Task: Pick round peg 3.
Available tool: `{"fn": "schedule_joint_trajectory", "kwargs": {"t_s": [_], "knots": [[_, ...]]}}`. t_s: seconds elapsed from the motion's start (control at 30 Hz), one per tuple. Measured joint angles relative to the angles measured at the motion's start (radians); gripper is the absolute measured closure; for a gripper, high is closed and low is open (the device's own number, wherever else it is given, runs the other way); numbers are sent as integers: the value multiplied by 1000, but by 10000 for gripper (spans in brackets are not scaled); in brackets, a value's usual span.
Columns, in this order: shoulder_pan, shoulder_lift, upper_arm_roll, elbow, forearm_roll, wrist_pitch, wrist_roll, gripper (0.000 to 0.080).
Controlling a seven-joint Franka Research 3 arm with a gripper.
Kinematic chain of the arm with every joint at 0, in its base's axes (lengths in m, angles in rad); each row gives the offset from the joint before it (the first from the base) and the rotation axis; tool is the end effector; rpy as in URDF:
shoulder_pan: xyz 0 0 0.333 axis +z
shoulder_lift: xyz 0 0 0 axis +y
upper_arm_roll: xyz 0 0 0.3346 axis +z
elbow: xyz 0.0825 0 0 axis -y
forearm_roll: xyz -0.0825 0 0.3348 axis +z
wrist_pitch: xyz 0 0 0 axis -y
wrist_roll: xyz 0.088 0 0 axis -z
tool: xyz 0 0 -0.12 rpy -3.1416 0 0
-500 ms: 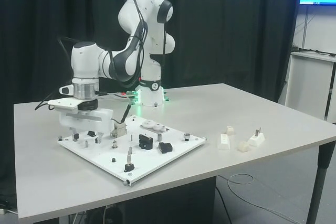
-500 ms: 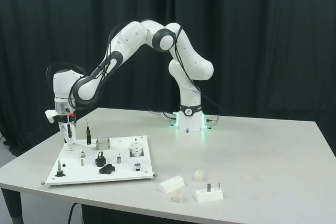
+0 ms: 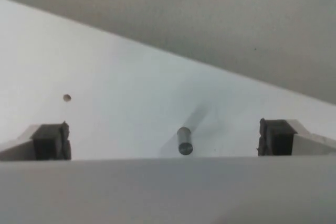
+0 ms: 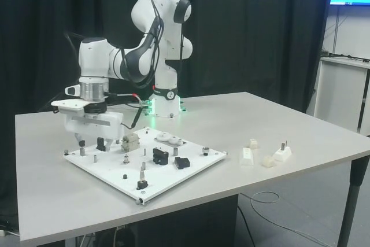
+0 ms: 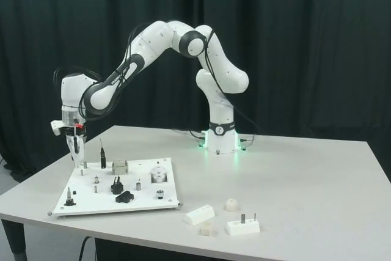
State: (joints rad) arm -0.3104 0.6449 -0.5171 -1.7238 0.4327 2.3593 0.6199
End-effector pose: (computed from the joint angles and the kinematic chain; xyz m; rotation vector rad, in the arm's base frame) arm 0.4808 -0.4408 0.2912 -2.1322 2.2907 -0.1560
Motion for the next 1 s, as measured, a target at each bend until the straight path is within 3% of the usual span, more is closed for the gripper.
{"fn": "schedule_joint_trajectory", "kwargs": {"t_s": [1.0], "knots": [[6, -40, -15, 2, 0, 2, -14, 3]]}}
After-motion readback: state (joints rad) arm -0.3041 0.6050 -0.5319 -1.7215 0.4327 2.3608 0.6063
